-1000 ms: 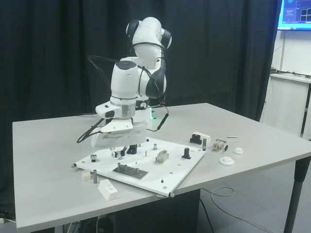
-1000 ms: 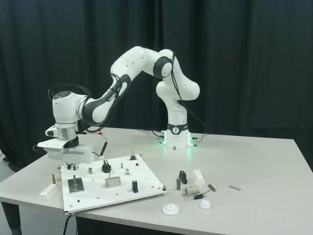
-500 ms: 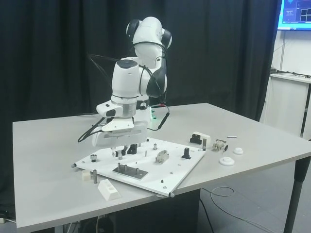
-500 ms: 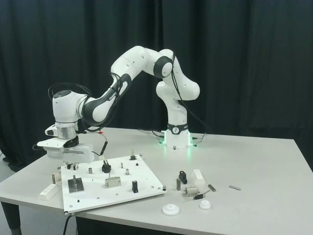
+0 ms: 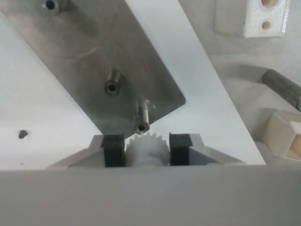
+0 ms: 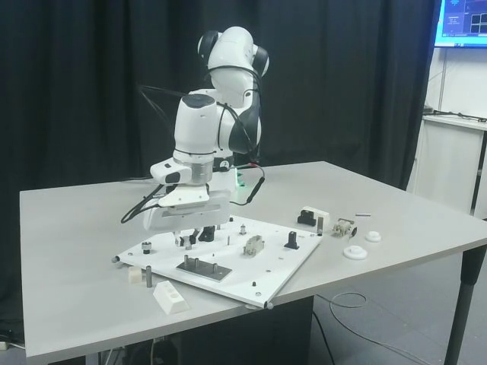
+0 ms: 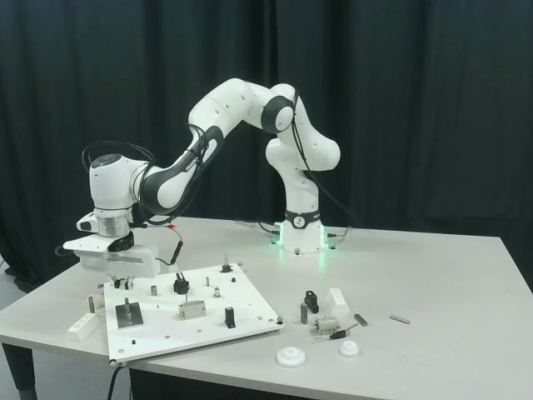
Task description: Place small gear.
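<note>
Between the earlier room views and the present ones the arm rises slightly: the wrist and gripper (image 6: 185,237) sit a touch higher above the white board (image 6: 281,266) than a second ago, while everything on the board and table stays where it was. The change is small, so this reads as a fine adjustment over the target and not a fresh approach.

In the wrist view the two black finger pads (image 5: 113,149) are closed on the small gear (image 5: 146,149), a white toothed wheel clamped between them with its teeth showing above the pads. Directly beyond the gear stands a metal peg (image 5: 144,117) on the grey metal plate (image 5: 84,56); a second peg (image 5: 112,83) stands further along the same plate. The gear hangs just beside the near peg, its rim almost in line with the peg's tip but not yet over it or threaded on.

In the first room view the gripper is at about 10 o'clock from the plate, near the board's far-left part. The likely meaning is that placing has not begun: the gear has yet to be centred over a peg and lowered. Misalignment between bore and peg is the main risk.

No brand, label or legible writing shows on the arm, board or parts; the screen (image 6: 463,23) at the upper right carries marks too small to read.
</note>
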